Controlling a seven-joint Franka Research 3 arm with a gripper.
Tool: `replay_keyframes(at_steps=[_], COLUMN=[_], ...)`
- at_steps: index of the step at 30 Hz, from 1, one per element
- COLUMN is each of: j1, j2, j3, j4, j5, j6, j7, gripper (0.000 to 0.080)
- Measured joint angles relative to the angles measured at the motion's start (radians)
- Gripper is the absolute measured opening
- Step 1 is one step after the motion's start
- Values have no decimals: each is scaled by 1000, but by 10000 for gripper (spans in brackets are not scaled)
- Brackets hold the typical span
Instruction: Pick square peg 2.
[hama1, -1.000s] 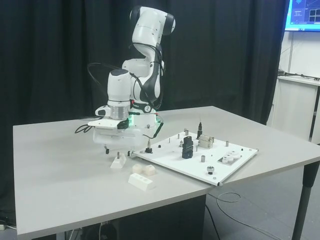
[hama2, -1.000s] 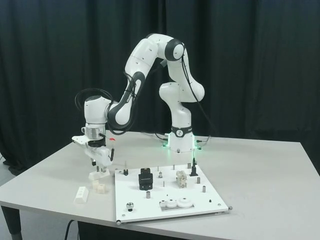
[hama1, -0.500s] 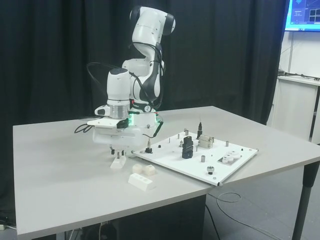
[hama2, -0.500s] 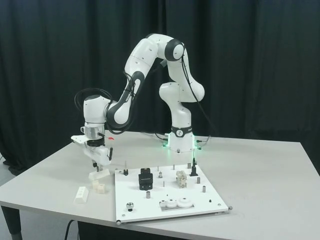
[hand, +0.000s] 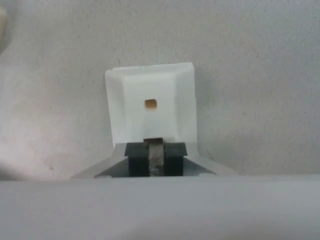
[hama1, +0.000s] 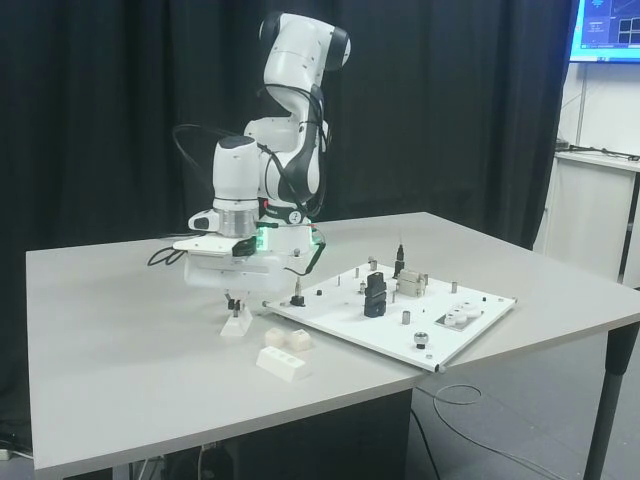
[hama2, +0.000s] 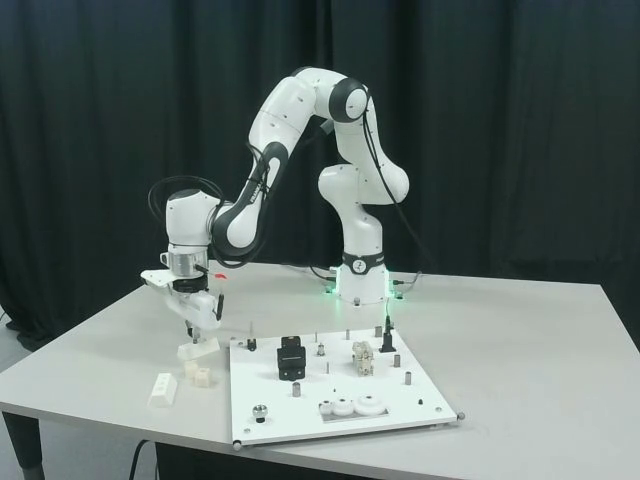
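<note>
Item: square peg 2 (hand: 154, 158), clamped in the gripper (hand: 155, 161) and lifted just clear of its white holder block (hand: 150, 102).

Step, as judged: extraction under way; the next move calls for a straight vertical lift so the peg does not catch the square socket. Position: the peg hangs directly over the holder block (hama1: 236, 326), which sits on the grey table (hama1: 110, 330) just beside the white assembly board (hama2: 330, 385). Fingers narrow, closed on the peg.

We can read no text, label or number anywhere; the wall screen's (hama1: 610, 30) writing stays illegible
</note>
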Motion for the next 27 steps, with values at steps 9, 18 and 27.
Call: replay_keyframes(at_steps=[9, 18, 27], j1=[0, 0, 0], j2=[0, -13, -48], j3=[-1, -4, -13], j4=[9, 38, 65], j5=[0, 0, -1], j6=[0, -19, -73], j7=[0, 0, 0], gripper=[59, 60, 58])
